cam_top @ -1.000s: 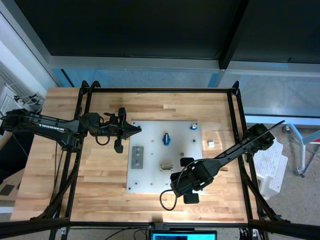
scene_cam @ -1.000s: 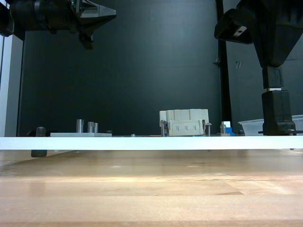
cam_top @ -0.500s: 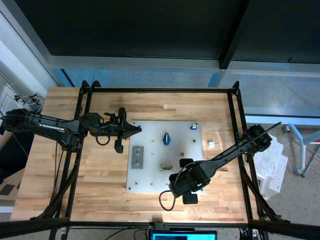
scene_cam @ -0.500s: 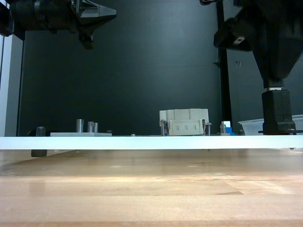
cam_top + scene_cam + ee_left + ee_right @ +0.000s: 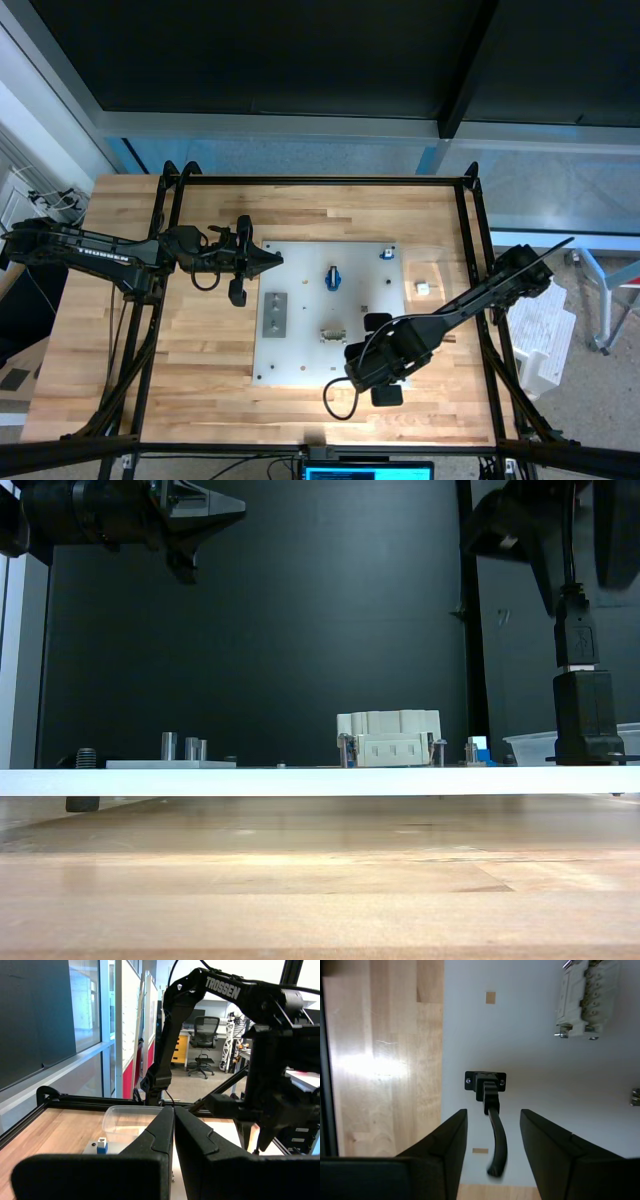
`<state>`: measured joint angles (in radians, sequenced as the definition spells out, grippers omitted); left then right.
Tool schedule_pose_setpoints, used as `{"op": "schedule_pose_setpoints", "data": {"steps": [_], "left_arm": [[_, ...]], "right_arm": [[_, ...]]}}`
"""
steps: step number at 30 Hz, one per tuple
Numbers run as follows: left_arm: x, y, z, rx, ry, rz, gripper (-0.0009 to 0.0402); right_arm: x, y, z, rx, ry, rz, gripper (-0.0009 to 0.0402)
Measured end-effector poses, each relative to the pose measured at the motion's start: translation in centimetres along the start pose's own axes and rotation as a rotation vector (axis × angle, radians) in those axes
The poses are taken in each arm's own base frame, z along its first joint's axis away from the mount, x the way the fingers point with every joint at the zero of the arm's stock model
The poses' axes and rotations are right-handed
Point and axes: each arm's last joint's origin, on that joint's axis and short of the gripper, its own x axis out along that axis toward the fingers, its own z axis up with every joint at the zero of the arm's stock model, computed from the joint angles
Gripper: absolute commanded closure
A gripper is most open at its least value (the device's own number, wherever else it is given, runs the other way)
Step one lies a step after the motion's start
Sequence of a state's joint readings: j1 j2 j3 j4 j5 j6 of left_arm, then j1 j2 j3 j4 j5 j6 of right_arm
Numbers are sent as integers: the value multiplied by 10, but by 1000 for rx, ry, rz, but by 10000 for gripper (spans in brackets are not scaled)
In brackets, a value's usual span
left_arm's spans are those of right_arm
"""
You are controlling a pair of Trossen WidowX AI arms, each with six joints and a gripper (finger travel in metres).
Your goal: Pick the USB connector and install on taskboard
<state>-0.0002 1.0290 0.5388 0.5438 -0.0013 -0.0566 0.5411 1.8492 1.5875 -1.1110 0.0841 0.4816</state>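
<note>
Black USB connector seated near taskboard edge; right end effector wide above; left end effector closed over left edge.

The word TROSSEN is printed in white letters on the black right arm, high above the right gripper. The left arm on the left side of the table has small white letters too, behind the left gripper. They look like the same word, but they are too small to be sure. The black USB connector has a little USB sign on its side.
</note>
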Motion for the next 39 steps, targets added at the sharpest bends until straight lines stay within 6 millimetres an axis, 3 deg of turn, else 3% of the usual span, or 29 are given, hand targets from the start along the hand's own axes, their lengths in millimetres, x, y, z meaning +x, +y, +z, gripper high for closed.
{"op": "schedule_pose_setpoints", "data": {"steps": [10, 19, 28, 39], "left_arm": [[0, 0, 0, 0, 0, 0, 393], [0, 0, 0, 0, 0, 0, 393], [0, 0, 0, 0, 0, 0, 393], [0, 0, 0, 0, 0, 0, 393]], "right_arm": [[-28, -6, -6, 6, -64, 32, 213], [-36, -10, -10, -18, -57, 26, 213], [-51, -30, -14, -16, -99, 21, 214], [-66, -63, -30, 2, -174, -35, 279]]}}
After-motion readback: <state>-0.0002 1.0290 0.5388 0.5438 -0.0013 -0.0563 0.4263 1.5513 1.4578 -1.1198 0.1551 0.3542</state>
